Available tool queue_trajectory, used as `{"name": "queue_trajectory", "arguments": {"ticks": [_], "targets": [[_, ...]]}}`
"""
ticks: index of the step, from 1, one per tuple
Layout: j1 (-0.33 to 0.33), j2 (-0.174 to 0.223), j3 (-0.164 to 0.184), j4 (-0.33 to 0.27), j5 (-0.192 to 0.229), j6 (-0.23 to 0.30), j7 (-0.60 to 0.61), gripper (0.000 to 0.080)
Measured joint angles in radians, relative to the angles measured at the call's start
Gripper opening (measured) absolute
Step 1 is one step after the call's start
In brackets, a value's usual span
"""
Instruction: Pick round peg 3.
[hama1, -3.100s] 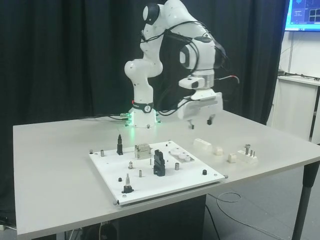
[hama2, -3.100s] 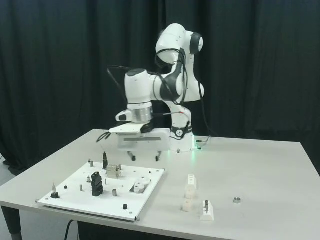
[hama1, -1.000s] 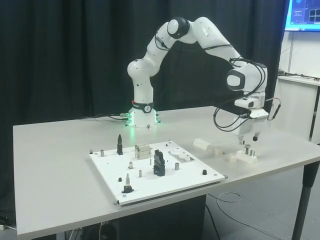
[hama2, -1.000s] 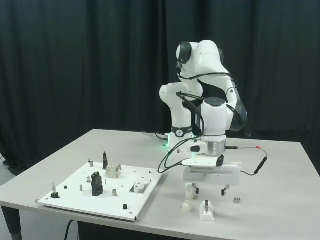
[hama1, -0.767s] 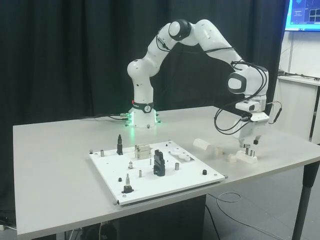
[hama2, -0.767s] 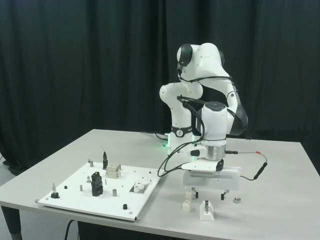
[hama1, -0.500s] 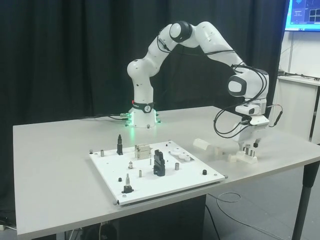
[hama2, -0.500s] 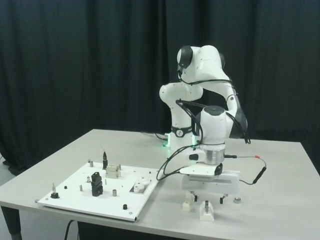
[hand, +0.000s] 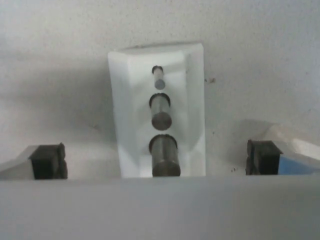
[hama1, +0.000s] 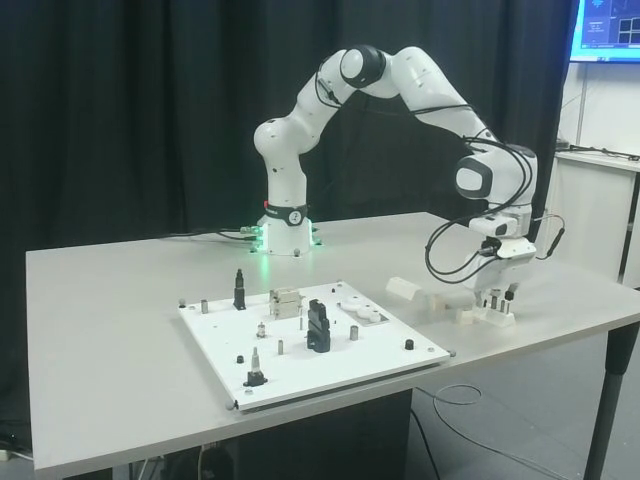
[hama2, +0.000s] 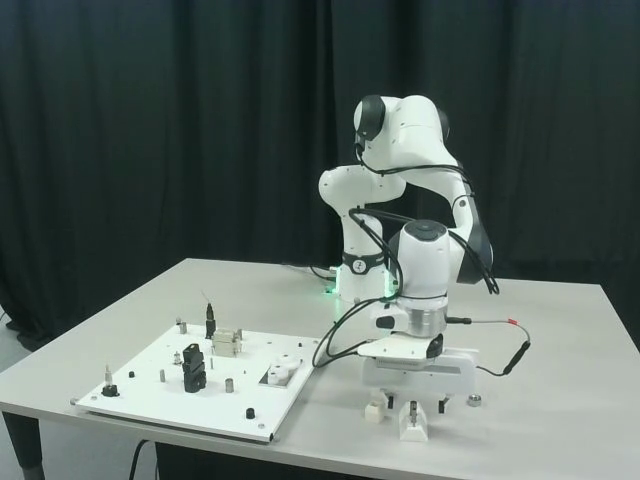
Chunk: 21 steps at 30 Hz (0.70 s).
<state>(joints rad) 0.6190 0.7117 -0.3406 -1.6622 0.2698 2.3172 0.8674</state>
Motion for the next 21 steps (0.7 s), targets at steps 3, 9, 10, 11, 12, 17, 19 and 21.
{"name": "queue_trajectory", "arguments": {"ticks": [3,9,10,11,12,17,19,21], "targets": [[-0.004,0.001,0.005,0.001,0.000,-0.001,0.000,0.0800],[-0.010,0.002,0.008,0.003,0.000,-0.009,0.000,0.0800],[-0.010,0.002,0.008,0.003,0.000,-0.010,0.000,0.0800],[-0.011,0.002,0.008,0.003,0.000,-0.010,0.000,0.0800],[-0.011,0.002,0.008,0.003,0.000,-0.011,0.000,0.0800],[-0.014,0.003,0.008,0.003,0.000,-0.013,0.000,0.0529],[-0.014,0.004,0.008,0.003,0.000,-0.014,0.000,0.0529],[-0.015,0.004,0.008,0.003,0.000,-0.014,0.000,0.0366]]}}
